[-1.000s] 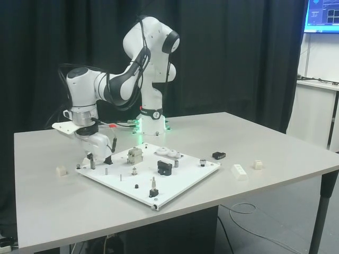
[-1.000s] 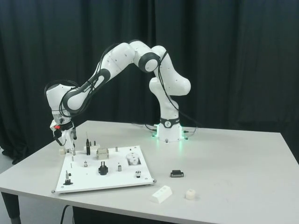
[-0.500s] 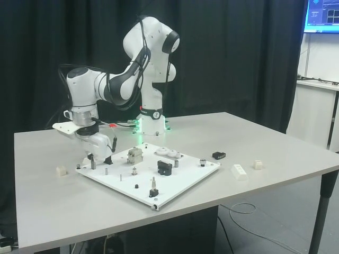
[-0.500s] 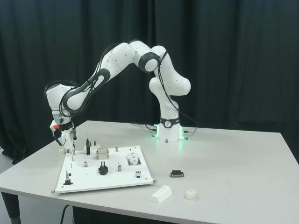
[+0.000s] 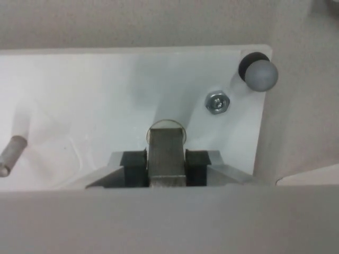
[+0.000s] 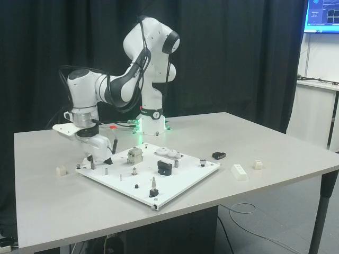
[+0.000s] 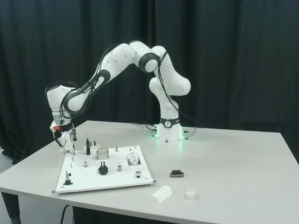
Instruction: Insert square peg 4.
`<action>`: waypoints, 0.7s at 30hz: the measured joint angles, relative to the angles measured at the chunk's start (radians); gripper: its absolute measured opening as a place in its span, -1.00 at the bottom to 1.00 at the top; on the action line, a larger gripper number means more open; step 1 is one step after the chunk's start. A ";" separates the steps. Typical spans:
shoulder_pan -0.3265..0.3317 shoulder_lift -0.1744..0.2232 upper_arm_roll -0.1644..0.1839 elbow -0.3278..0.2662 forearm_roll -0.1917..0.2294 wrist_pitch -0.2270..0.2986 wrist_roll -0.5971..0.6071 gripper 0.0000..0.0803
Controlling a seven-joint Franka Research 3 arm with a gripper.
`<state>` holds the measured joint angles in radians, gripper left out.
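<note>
While the white robot arm (image 7: 117,60) reaches out over the far left corner of the flat white board (image 6: 175,182), its gripper (image 5: 166,170) is clamped on the grey square metal peg (image 5: 166,153). The peg stands upright between the two black fingertips (image 5: 133,160), with one pad pressed on each side. In the wrist view, the peg's tip sits right over a small round ring in the board (image 5: 180,128), and I think that ring is the hole it must go into. I cannot tell if the tip is touching the board yet or is just above it. To do this step well, the arm should keep the peg straight up and down and line up its flat sides with the hole. Then it should push down slowly and softly. If the peg sticks, a tiny wiggle is better than a hard push. The fingers should hold tight until the peg is all the way in. A small grey nut (image 5: 217,102) and a grey ball-topped pin (image 5: 259,73) sit near the corner, just beside the peg, so the gripper should go straight down and not bump them.
</note>
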<state>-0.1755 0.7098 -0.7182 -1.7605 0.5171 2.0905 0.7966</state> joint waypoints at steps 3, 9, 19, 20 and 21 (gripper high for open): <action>0.000 0.000 0.000 -0.001 0.000 0.000 0.000 -0.63; 0.000 0.000 0.000 -0.001 0.000 -0.003 -0.001 -0.63; 0.001 -0.018 -0.010 -0.001 -0.002 -0.043 -0.038 -0.23; 0.001 -0.023 -0.011 -0.001 -0.003 -0.049 -0.040 -0.23; 0.001 -0.029 -0.013 -0.001 -0.004 -0.055 -0.042 -0.23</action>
<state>-0.1747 0.6812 -0.7309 -1.7613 0.5130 2.0353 0.7544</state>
